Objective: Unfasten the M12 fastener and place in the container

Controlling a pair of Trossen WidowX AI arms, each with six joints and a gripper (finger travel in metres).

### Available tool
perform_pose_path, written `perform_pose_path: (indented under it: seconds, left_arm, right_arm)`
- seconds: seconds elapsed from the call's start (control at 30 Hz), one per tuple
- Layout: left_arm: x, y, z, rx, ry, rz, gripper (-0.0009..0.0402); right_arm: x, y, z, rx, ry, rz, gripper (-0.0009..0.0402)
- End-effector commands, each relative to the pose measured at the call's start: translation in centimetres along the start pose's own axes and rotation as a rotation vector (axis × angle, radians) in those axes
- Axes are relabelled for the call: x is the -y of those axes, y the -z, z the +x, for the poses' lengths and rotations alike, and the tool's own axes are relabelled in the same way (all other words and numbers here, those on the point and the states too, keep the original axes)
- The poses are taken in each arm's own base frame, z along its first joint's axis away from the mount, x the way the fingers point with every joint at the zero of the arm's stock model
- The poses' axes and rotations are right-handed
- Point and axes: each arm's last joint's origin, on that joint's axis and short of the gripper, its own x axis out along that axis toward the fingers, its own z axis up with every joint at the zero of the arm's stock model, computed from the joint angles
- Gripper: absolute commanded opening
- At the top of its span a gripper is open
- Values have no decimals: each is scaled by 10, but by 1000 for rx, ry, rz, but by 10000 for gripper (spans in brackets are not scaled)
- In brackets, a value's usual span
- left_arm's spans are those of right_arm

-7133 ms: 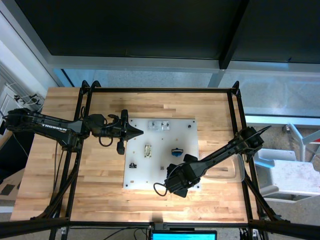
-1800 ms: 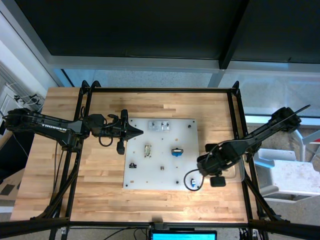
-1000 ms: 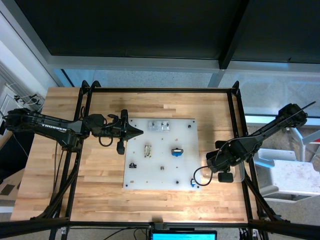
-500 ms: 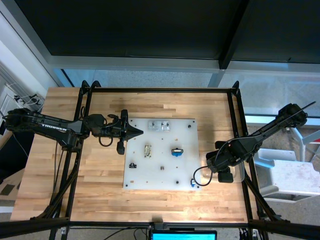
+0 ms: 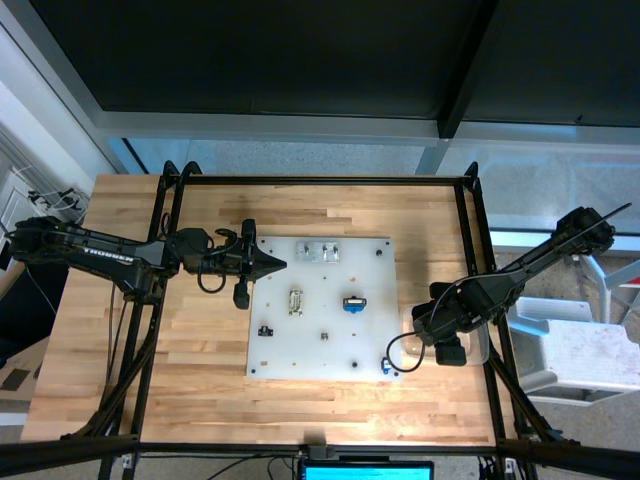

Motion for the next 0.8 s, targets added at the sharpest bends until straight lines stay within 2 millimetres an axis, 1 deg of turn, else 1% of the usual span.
perform_pose_path:
  seconds: [0.03, 0.8]
  left_arm:
    - [0, 0, 0, 0, 0, 0, 0]
    - [0, 0, 0, 0, 0, 0, 0]
  right_arm:
    - [0, 0, 0, 3, -1, 0, 215]
    - [-4, -6, 0, 63, -40, -3, 215]
